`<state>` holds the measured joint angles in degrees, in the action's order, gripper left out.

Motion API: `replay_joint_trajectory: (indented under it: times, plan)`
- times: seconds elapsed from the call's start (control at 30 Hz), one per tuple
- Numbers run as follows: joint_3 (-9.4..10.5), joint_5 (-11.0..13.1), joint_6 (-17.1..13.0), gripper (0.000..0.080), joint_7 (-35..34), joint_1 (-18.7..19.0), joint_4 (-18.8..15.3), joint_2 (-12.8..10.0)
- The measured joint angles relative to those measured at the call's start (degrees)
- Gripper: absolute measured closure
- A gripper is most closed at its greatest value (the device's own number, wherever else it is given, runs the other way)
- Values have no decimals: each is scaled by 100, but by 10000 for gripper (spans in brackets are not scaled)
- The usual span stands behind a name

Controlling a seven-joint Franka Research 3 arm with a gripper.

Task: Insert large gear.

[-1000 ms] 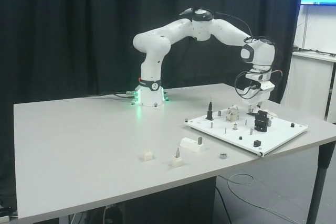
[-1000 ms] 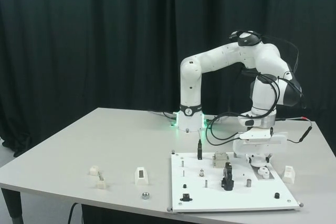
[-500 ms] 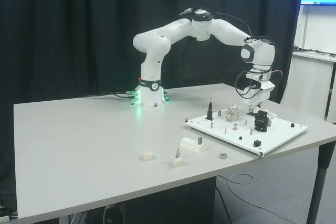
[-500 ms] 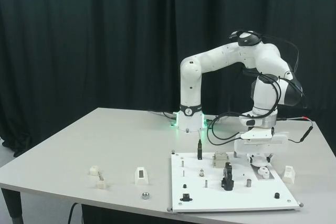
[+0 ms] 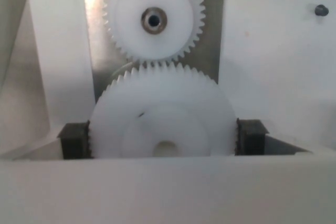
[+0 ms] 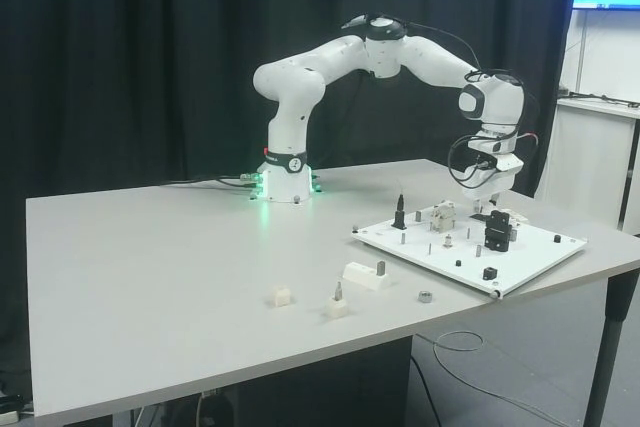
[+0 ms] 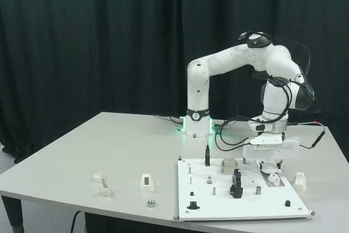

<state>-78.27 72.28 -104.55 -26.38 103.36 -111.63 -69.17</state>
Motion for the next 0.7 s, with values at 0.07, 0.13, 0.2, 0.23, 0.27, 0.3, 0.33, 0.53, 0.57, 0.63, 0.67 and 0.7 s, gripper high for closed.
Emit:
replay_joint_trajectory:
  times: [0.07,0.13,0.2,0.23,0.27,0.3,0.33,0.53,0.57,0.63,0.67,0.7]
  plan:
    - [0,-2,0,209,0,0,0,0]
    - [0,-5,0,209,0,1,0,0]
    - [-1,-13,0,209,0,4,0,0]
    - [-1,-19,0,209,0,6,0,0]
    - [-1,-25,0,209,0,8,0,0]
    - [-1,-31,0,209,-1,11,0,0]
    - [-1,-37,0,209,-4,15,0,0]
    - [-2,-76,1,209,-38,40,-1,0]
    - [-2,-81,1,209,-40,44,-1,0]
    - [-2,-87,1,209,-41,49,-1,0]
    - [-2,-89,1,209,-41,50,-1,0]
    - [-2,-89,1,209,-41,50,-1,0]
